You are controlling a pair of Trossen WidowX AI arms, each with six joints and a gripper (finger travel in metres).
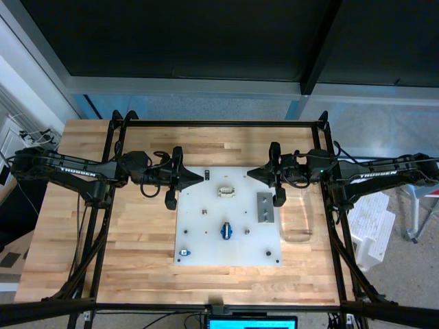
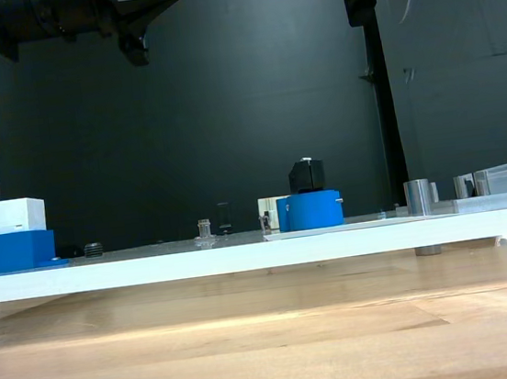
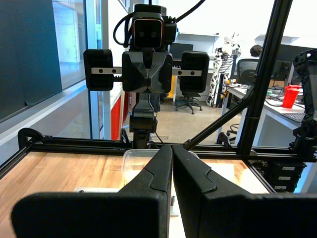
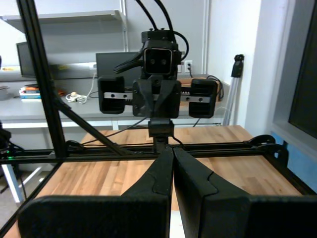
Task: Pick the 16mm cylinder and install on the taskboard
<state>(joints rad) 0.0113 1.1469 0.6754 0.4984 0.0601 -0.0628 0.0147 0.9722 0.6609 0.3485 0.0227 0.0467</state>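
The taskboard (image 1: 206,240) is a white square plate in the middle of the table, carrying a blue fitting (image 1: 226,231), a grey metal block (image 1: 265,207) and a beige connector (image 1: 224,191). A small silver-grey cylinder (image 1: 247,231), which I read as the 16mm cylinder (image 2: 418,197), stands upright on the board just right of the blue fitting. My left gripper (image 1: 202,177) hovers over the board's far left corner, shut and empty (image 3: 172,148). Facing it, my right gripper (image 1: 249,174) hangs over the far right part, also shut and empty (image 4: 173,148).
A clear plastic tray (image 1: 296,218) lies on the wood just right of the board. A blue base with a white cube (image 2: 19,239) sits at the board's near left corner. Black frame rails (image 1: 219,124) ring the table.
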